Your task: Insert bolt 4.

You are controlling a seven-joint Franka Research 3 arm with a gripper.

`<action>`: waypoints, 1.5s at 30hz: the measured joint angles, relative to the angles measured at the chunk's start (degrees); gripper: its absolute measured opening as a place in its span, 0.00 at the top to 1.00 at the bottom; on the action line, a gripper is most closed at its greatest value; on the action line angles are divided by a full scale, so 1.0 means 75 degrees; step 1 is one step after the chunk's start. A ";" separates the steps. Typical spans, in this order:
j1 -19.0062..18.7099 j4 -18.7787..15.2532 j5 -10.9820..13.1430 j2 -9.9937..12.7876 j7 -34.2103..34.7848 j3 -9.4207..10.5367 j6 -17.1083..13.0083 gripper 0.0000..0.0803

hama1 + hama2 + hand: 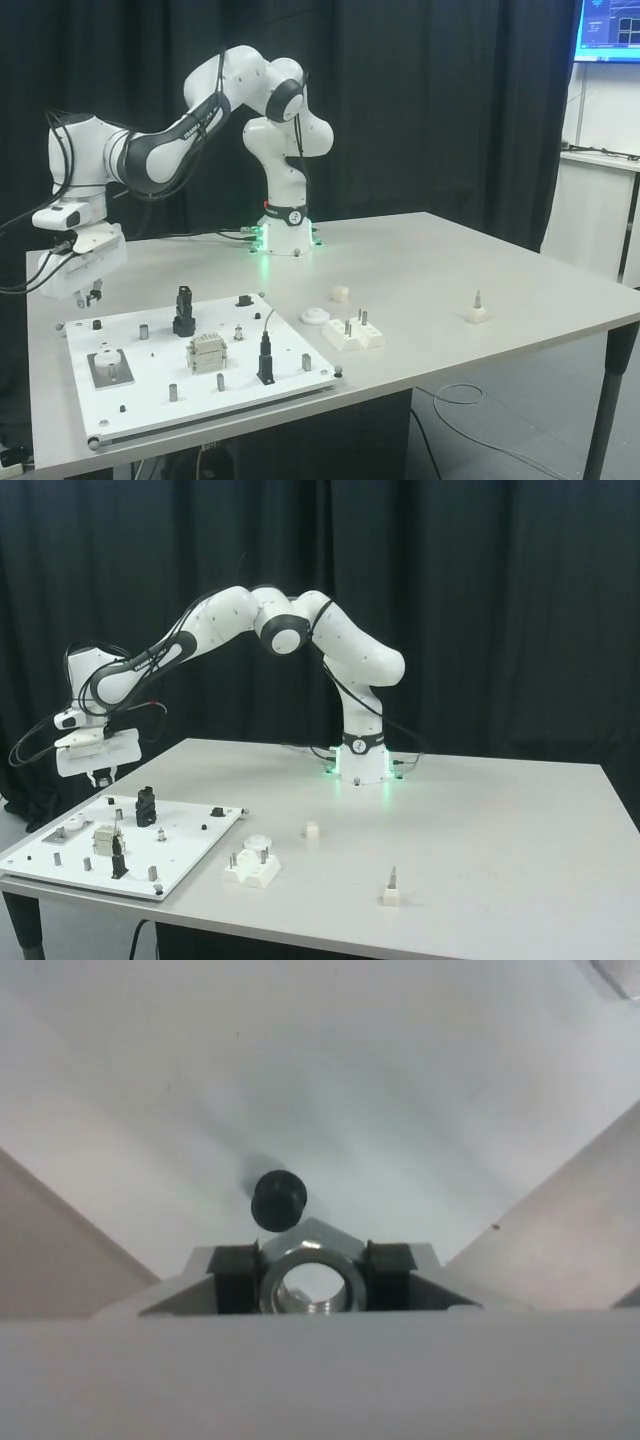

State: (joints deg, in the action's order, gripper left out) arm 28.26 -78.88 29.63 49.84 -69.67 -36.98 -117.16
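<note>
- Gripper (312, 1265) hangs over the far left corner of the white assembly board (200, 395); its black fingertip pads (236, 1265) clamp a grey metal nut with a threaded bore (312, 1288)
- Wrist view: a small black bolt head (277, 1200) stands on the board's white face just beyond the held nut, apart from it; whether this is bolt 4 cannot be told
- White arm (190, 125) reaches from its base (283, 238) at the table's far edge out to the left end of the grey table (470, 265)
- Board lies at the table's front left corner and carries a black connector (183, 312), several short grey pins and a grey block (205, 353)
- Off the board, toward the table's front edge: a white disc (315, 316), a white fixture with two pins (352, 334), and a small white stand with a peg (477, 313)
</note>
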 joint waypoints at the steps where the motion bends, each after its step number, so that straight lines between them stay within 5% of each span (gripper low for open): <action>1: 0.0016 -0.0002 0.0014 0.0009 -0.0016 0.0008 0.0007 0.72; 45: 0.0151 -0.0069 0.0058 0.0379 -0.0138 0.0123 0.0051 0.72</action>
State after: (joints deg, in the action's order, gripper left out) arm 29.39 -79.40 30.07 52.68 -70.71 -36.05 -116.78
